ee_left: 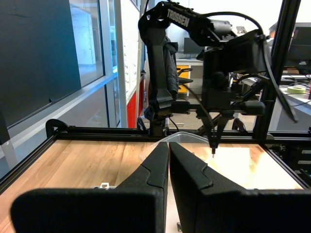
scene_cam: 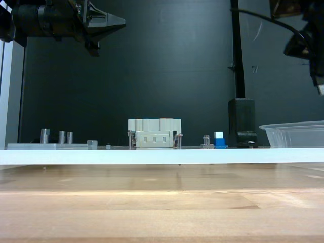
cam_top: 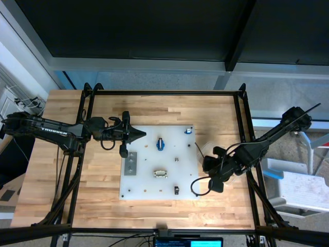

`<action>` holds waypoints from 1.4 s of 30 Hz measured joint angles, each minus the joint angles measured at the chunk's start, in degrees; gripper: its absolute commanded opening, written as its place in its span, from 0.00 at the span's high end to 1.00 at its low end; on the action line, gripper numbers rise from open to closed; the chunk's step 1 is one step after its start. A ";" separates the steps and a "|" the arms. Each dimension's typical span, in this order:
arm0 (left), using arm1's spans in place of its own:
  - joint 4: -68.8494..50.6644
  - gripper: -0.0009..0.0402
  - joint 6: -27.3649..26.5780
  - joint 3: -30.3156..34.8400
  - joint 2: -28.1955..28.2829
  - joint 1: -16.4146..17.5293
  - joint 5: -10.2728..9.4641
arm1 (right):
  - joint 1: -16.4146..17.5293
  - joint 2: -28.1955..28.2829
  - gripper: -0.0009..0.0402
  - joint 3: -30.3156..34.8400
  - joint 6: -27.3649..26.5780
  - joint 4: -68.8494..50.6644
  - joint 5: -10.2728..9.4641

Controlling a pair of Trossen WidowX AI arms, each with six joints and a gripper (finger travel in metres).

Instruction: Remove the USB connector from the USB hub and place in the container

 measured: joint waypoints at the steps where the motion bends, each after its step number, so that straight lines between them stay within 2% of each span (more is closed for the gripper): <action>1: 0.00 0.98 0.00 0.00 0.00 0.00 0.00 | 0.02 -0.63 0.98 -0.66 0.68 -0.33 -0.09; 8: 0.00 0.98 0.00 0.00 0.00 0.00 0.00 | 0.20 -4.22 0.98 -3.98 3.37 -2.49 -1.25; 17: 0.00 0.98 0.00 0.00 0.00 0.00 0.00 | 0.39 -8.02 0.98 -8.57 6.36 -3.74 -5.55; 24: 0.00 0.98 0.02 -0.02 0.00 0.00 0.00 | 0.50 -9.97 0.98 -9.16 8.55 -9.70 -6.14; 28: 0.00 0.98 0.00 -0.02 0.00 0.00 0.00 | 0.57 -10.47 0.98 -9.18 9.31 -11.69 -7.17; 42: 0.00 0.98 0.00 0.00 0.00 0.00 0.00 | 0.68 -11.37 0.98 -10.29 11.13 -12.74 -7.61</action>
